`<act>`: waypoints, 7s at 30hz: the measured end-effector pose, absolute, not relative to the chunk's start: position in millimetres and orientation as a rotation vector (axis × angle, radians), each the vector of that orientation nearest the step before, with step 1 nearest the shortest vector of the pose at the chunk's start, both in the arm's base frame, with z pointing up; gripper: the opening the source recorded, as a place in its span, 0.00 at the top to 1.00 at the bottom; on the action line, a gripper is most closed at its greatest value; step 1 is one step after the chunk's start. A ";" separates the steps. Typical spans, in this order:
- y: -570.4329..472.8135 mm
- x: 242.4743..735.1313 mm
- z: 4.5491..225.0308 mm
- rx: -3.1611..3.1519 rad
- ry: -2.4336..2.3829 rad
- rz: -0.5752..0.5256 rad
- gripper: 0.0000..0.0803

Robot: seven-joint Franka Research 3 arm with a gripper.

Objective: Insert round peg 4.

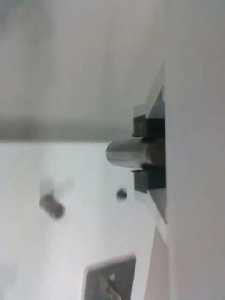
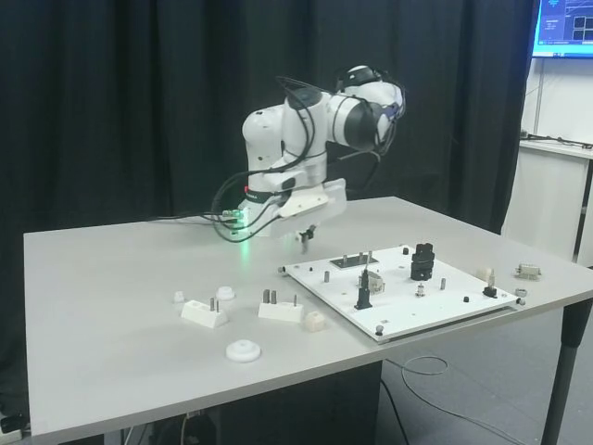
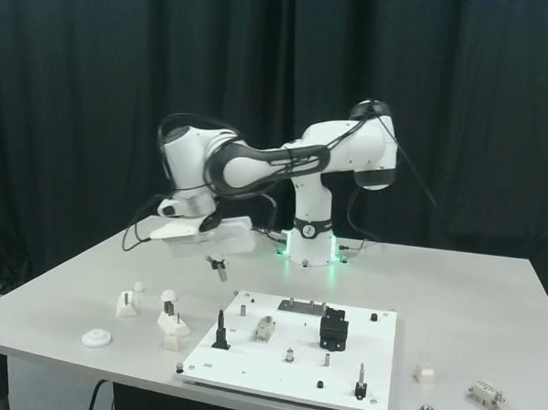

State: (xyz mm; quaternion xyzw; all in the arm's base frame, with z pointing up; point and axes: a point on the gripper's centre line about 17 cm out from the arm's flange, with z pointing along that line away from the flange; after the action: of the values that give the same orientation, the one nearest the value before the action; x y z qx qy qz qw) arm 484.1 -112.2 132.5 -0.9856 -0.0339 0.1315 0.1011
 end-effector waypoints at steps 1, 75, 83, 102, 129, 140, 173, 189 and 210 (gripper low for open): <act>-106.1 482.5 132.3 -2.912 -0.100 0.391 0.82; 151.6 496.4 55.7 -3.103 -0.077 0.087 0.82; 160.7 490.5 54.1 -3.108 -0.078 0.082 0.82; 165.4 485.5 53.8 -3.150 -0.071 0.014 0.82; 160.3 486.7 53.8 -3.162 -0.063 -0.014 0.82; 163.8 484.6 53.9 -3.149 -0.062 -0.001 0.82; 159.7 495.0 53.6 -3.154 -0.056 -0.023 0.82; 163.7 492.9 53.7 -3.146 -0.063 -0.005 0.82; 161.3 489.7 53.8 -3.155 -0.070 0.016 0.82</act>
State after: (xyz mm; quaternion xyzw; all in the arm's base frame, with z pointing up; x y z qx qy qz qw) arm 489.7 161.3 53.8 -0.9997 -0.0223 0.0050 -0.0071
